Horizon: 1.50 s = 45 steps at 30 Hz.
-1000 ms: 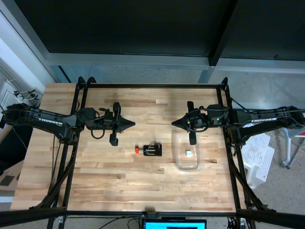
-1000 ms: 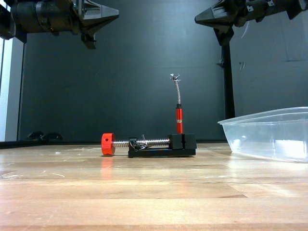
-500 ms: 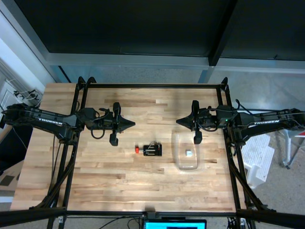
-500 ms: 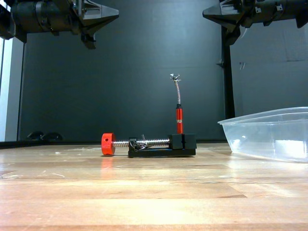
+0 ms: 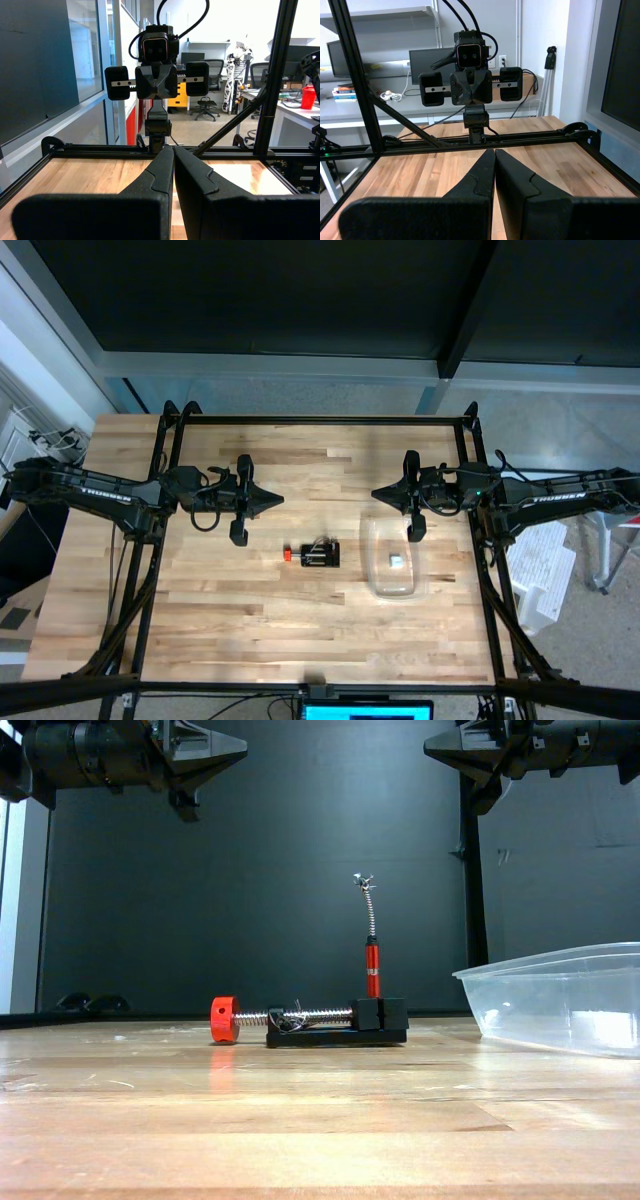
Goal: Pick the RCA connector and install on taskboard
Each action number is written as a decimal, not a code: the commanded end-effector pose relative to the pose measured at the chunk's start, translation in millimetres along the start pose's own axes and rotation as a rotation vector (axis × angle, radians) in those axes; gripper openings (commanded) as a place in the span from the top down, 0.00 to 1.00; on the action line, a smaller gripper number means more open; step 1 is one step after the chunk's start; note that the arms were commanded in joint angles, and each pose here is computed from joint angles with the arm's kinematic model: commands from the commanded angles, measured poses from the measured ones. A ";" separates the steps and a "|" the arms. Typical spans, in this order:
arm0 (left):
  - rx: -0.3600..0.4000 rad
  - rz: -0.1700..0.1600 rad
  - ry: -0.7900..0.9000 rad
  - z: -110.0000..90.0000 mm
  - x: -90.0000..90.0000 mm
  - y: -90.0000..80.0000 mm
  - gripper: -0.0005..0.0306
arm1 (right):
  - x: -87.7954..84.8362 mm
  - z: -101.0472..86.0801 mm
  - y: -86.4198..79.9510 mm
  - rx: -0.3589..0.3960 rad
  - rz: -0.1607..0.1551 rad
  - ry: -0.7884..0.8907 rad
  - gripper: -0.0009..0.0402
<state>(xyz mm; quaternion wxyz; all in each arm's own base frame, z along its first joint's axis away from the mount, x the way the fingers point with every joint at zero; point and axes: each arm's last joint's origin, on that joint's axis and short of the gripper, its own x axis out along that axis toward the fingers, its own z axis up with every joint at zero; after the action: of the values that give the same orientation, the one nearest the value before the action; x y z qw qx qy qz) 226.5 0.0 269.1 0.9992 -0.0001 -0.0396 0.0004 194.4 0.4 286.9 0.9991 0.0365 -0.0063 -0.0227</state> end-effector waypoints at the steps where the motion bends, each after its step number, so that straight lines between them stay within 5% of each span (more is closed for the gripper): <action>1: 0.000 0.000 0.000 0.0 0.1 0.0 0.98 | 0.3 -0.2 0.0 -0.003 -0.001 0.001 0.98; 45: 0.000 0.000 0.000 0.0 0.0 0.0 0.98 | 0.3 -2.0 -0.1 -0.004 -0.002 0.020 0.98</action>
<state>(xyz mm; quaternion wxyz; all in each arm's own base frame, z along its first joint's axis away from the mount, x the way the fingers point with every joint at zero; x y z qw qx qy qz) 226.5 0.0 268.9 0.9992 -0.0001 -0.0394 0.0002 194.6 0.5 284.9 0.9991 0.0346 0.0035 -0.0234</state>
